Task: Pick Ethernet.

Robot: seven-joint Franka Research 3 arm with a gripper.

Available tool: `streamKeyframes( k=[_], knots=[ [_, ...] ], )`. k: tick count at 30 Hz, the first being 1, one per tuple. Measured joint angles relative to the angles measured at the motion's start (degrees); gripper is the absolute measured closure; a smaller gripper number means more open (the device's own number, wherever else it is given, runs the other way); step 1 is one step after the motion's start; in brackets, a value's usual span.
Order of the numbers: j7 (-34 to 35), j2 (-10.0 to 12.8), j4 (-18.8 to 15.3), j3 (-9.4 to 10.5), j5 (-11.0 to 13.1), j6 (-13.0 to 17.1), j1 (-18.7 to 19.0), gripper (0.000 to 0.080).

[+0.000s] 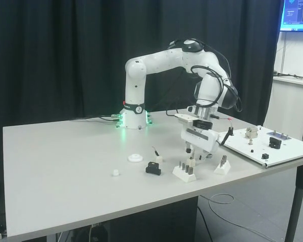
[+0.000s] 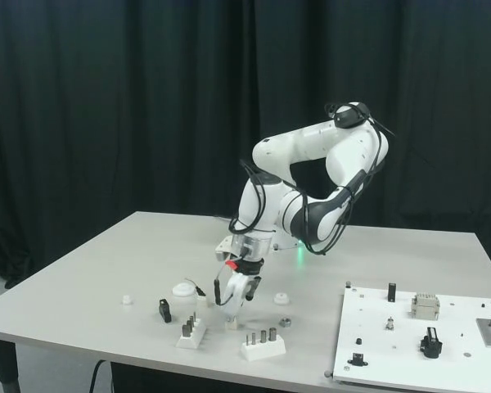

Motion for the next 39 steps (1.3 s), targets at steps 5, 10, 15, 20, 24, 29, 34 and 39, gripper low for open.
streamKeyframes(
  k=[5, 10, 15, 20, 24, 29, 34, 39],
  knots=[
    [0.0, 0.0, -0.09, 0.23, 0.01, 0.25, -0.02, 0.0004],
    [0.34, 0.0, -0.21, 0.24, 0.23, 0.25, -0.15, 0.0004],
    [0.58, 0.0, -0.27, 0.24, 0.29, 0.24, -0.32, 0.0364],
    [0.62, 0.0, -0.28, 0.21, 0.3, 0.22, -0.46, 0.0364],
    [0.62, 0.0, -0.31, -0.03, 0.29, 0.16, -0.49, 0.071],
    [0.62, -0.02, -0.31, -0.83, 0.15, -0.34, -0.44, 0.0728],
    [0.62, -0.03, -0.31, -2.46, -0.5, -2.01, -0.1, 0.0728],
    [0.6, -0.15, -0.3, -4.22, -1.69, -3.86, 0.4, 0.0728]
  ],
)
